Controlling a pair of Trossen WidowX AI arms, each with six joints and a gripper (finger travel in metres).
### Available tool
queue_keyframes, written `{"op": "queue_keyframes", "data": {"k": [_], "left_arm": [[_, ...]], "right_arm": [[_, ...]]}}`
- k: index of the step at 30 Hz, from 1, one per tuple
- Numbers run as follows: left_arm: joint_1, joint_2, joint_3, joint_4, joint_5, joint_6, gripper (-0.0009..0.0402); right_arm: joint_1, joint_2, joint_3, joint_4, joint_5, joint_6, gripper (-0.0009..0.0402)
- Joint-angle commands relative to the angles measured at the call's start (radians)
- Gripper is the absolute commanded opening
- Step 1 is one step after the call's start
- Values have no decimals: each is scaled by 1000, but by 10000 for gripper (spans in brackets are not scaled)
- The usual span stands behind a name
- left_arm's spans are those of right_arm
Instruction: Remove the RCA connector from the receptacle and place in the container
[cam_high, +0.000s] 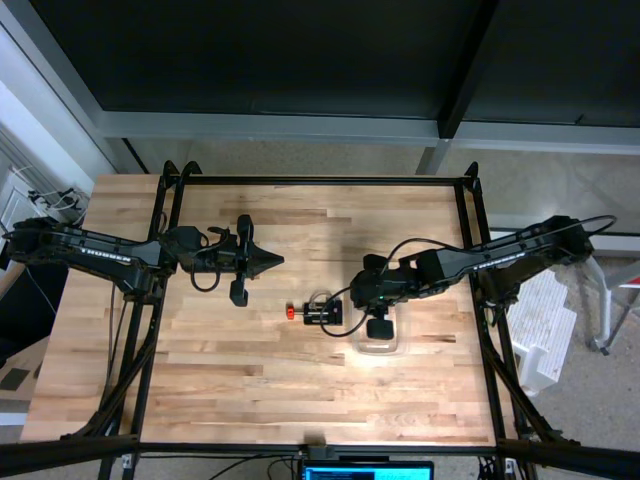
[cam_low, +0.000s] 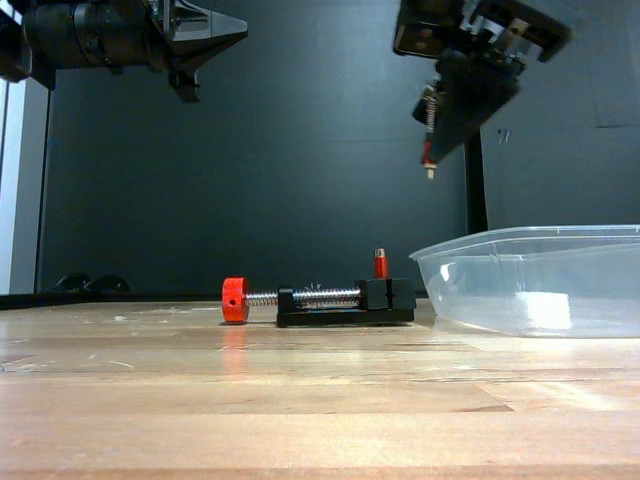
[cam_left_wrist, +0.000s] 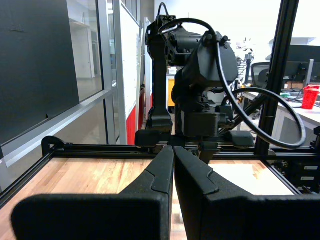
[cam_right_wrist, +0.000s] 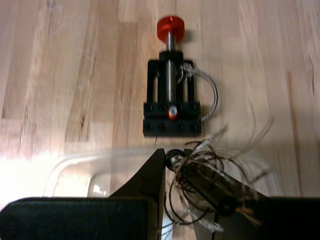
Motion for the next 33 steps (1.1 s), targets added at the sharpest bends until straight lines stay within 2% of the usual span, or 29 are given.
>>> {"op": "queue_keyframes", "data": {"k": [1, 14, 28, 33], "left_arm": [[0, 0, 0, 0, 0, 0, 0], [0, 0, 0, 0, 0, 0, 0], [0, 0, 0, 0, 0, 0, 0], [0, 0, 0, 0, 0, 0, 0]], "right_arm": [[2, -35, -50, 1, 0, 6, 0], [6, -119, -218, 1, 0, 57, 0], [8, -120, -278, 5, 2, 57, 1], [8, -120, -278, 5, 5, 57, 31]]}}
